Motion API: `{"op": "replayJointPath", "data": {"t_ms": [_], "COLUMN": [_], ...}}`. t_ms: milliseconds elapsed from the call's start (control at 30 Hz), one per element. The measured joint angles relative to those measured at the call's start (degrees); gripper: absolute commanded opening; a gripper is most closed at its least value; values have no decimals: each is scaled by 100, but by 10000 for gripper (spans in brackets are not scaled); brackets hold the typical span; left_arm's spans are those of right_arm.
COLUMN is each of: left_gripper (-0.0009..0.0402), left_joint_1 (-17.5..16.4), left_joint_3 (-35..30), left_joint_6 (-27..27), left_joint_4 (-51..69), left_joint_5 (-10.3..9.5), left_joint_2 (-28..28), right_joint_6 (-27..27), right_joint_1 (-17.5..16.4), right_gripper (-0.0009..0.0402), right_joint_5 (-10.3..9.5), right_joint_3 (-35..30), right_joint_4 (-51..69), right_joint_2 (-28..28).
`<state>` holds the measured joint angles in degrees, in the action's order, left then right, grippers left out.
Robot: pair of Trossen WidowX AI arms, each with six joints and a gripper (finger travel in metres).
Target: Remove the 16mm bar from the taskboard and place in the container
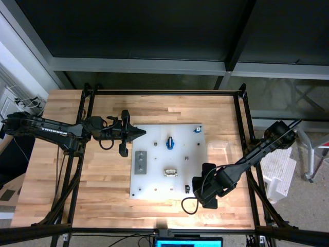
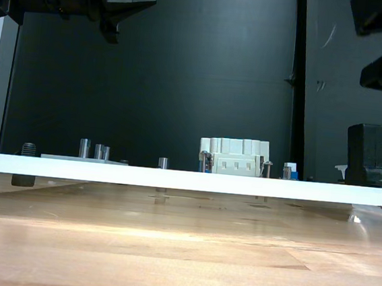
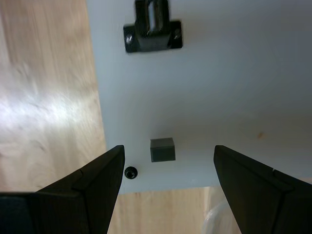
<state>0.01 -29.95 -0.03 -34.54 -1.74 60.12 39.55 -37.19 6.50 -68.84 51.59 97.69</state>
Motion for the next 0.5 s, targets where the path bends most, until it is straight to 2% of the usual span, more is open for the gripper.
{"op": "replayJointPath", "data": {"t_ms": [233, 500], "left_gripper": [0, 0], "left_joint_1": [0, 0], "left_joint_3": [0, 2], "left_joint_6": [0, 0], "left_joint_4": [2, 2], "left_joint_5": [0, 0], "left_joint_2": [0, 0], "right_joint_6": [-175, -175], "right_joint_1": [-48, -70], "right_gripper": [252, 213], "right_joint_5": [-2, 0], "right_joint_3": [22, 144], "right_joint_4": [17, -28], "right_joint_2": [236, 245]}}
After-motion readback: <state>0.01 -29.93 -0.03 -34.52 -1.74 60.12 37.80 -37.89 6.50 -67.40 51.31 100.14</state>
